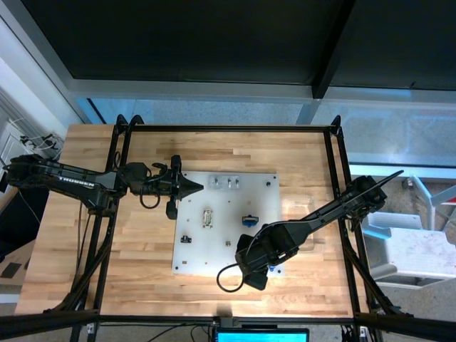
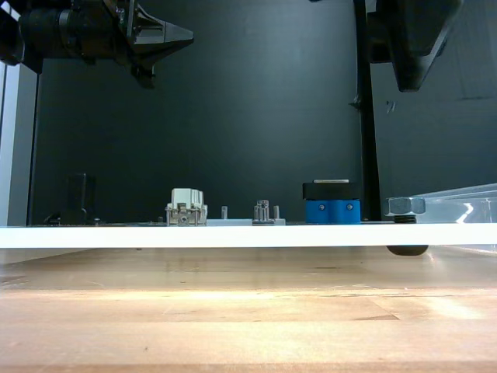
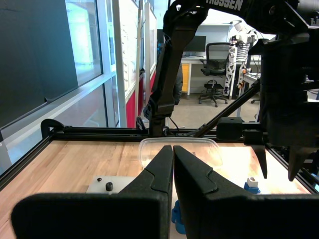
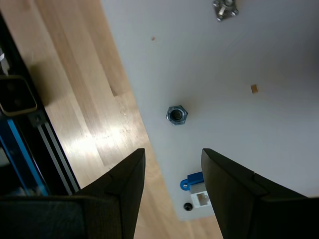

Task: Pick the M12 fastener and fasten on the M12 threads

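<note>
Right gripper (image 4: pixel 173 152) hangs spread wide above the nut (image 4: pixel 176 115), which sits on its stud (image 2: pixel 404 220) at the board's (image 4: pixel 239 124) near right edge. Its arm (image 1: pixel 313 217) hides both from above. Left gripper (image 3: pixel 173 149) is pinched closed over the board's far left. I can't tell what the tray (image 2: pixel 466 206) holds.

You look down on a pale wooden table (image 1: pixel 214 149) with a dark panel (image 1: pixel 192 35) across the upper frame; elsewhere your room has tall windows (image 3: pixel 82 45) and an office chair (image 3: pixel 215 54).
</note>
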Motion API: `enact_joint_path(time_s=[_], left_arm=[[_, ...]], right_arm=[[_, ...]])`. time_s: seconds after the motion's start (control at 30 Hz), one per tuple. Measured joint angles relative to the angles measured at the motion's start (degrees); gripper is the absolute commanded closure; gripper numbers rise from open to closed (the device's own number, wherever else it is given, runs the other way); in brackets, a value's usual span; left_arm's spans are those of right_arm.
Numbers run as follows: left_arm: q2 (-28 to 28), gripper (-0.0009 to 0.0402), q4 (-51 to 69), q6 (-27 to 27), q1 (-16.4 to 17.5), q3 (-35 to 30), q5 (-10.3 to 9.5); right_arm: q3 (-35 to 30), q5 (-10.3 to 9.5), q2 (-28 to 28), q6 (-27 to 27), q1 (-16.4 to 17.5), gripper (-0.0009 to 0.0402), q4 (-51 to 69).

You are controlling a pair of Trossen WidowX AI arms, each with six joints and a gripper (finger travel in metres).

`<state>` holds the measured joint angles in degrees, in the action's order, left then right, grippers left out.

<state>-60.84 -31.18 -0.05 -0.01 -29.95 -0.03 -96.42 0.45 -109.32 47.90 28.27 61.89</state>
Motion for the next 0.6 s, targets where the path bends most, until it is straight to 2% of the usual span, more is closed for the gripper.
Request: enact_joint_path(time_s=[0.13, 0.2, 0.3, 0.43, 0.5, 0.6], left_arm=[[0.0, 0.0393, 0.0, 0.0, 0.0, 0.0, 0.00], [0.0, 0.0393, 0.0, 0.0, 0.0, 0.0, 0.00], [0.0, 0.0393, 0.0, 0.0, 0.0, 0.0, -0.02], [0.0, 0.0393, 0.0, 0.0, 0.0, 0.0, 0.00], [0.0, 0.0393, 0.0, 0.0, 0.0, 0.0, 0.00], [0.0, 0.0393, 0.0, 0.0, 0.0, 0.0, 0.00]], right_arm=[[0.0, 0.02, 0.0, -3.5, 0.0, 0.0242, 0.0], [0.3, 0.02, 0.0, -3.9, 0.0, 0.0256, 0.0], [1.0, 0.02, 0.0, -3.9, 0.0, 0.0303, 0.0], [1.7, 0.02, 0.0, -6.4, -0.2, 0.0401, 0.0], [1.9, 0.02, 0.0, -9.0, -0.1, 0.0385, 0.0], [2.0, 0.07, -0.4, -13.7, -0.1, 0.0394, -0.2]])
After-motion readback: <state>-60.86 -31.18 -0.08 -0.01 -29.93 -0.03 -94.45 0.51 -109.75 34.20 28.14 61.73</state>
